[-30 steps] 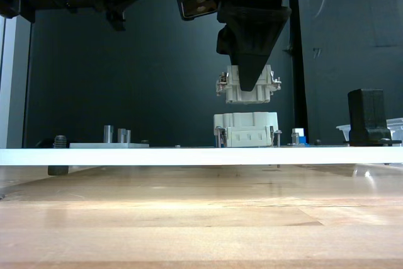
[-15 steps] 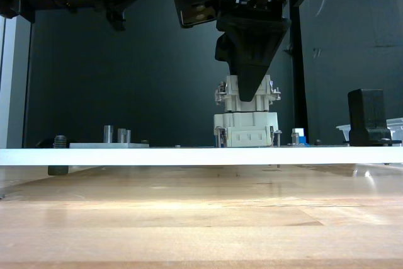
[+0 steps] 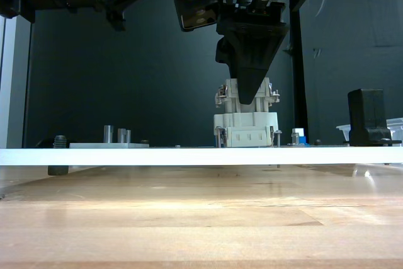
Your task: Pick the HAN10E connector and install on the hub
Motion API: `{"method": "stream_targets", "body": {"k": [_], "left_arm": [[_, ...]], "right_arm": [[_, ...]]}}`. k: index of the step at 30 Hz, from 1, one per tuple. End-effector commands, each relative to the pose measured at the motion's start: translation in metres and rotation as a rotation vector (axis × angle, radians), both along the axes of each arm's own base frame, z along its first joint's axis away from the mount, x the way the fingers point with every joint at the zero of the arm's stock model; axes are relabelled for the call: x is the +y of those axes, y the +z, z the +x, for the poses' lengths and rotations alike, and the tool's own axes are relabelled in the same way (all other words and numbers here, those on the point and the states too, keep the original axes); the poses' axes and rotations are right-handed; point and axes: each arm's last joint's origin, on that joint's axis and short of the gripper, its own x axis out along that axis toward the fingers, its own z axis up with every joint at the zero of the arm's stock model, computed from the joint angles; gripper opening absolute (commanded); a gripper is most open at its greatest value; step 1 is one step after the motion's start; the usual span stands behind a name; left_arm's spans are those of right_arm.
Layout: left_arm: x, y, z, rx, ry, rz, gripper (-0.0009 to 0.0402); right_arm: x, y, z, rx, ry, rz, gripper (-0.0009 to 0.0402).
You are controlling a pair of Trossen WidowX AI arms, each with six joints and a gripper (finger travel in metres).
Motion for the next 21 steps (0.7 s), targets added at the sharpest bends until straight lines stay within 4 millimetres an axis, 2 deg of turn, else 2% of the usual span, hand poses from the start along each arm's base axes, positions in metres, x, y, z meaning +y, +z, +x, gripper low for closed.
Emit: {"method": "stream_targets", "body": {"k": [1, 21], "left_arm": [[0.0001, 0.0001, 0.0000, 0.000, 0.000, 0.000, 0.0000], [0.0001, 0.0002, 0.0000, -0.001, 0.000, 0.000, 0.0000]], "right_arm": [[0.0003, -0.0001, 0.0005, -0.005, 0.000, 0.003, 0.0007], [0.0006, -0.0038, 0.0000, -0.003, 0.000, 0.004, 0.0007]]}}
